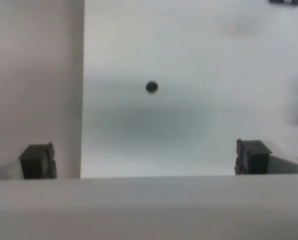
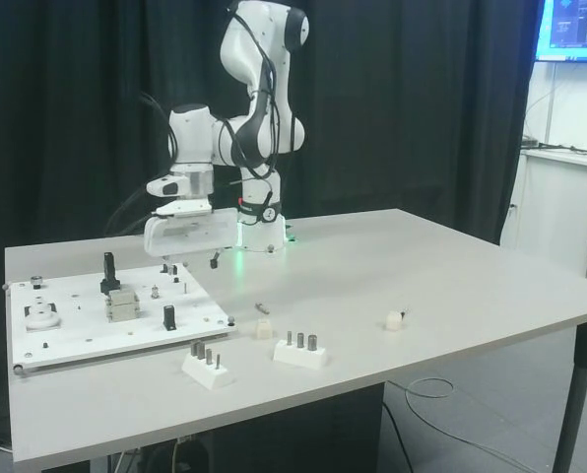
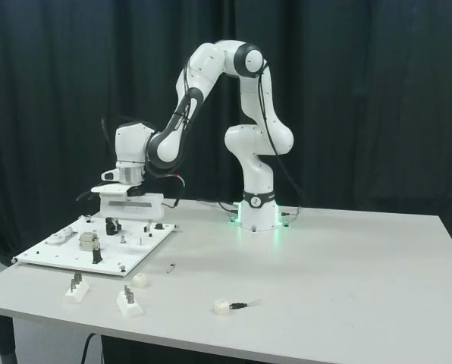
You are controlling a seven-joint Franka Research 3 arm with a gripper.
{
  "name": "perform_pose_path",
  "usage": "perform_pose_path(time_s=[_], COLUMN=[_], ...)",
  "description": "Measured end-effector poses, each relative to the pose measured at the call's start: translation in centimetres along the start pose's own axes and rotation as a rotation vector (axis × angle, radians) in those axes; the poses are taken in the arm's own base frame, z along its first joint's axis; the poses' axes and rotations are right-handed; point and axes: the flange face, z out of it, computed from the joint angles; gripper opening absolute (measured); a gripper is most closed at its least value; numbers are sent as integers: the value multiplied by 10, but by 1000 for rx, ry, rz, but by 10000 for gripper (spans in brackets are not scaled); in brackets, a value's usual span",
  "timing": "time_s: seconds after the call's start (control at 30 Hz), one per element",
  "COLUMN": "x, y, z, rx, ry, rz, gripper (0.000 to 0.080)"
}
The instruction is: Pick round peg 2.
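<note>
Since round peg 2 (image 2: pixel 300 339) is, I think, one of those standing in the white holders (image 2: pixel 298 357), well apart from my gripper (image 2: pixel 192 264), whose jaws gape empty above the white board (image 2: pixel 77 340), I'd travel high, then descend with the peg centred between them.

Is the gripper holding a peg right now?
No. In the wrist view the gripper is open, with only the white board and a small black hole between its fingers.

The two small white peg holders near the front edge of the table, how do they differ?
The left holder sits nearer the white board; the right holder sits farther along toward the small white block. The left one is angled, the right one lies more level with the table edge. Both are white and carry short upright grey pegs.
</note>
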Motion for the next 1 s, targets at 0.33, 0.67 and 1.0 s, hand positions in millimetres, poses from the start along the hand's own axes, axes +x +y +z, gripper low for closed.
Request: perform_pose_path(time_s=[0.33, 0.67, 1.0], x=[19, 44, 79], y=[-35, -83, -125], z=[-21, -42, -44], rx=[22, 32, 1], ry=[51, 108, 132], rz=[-50, -130, -207], gripper=[800, 800, 800])
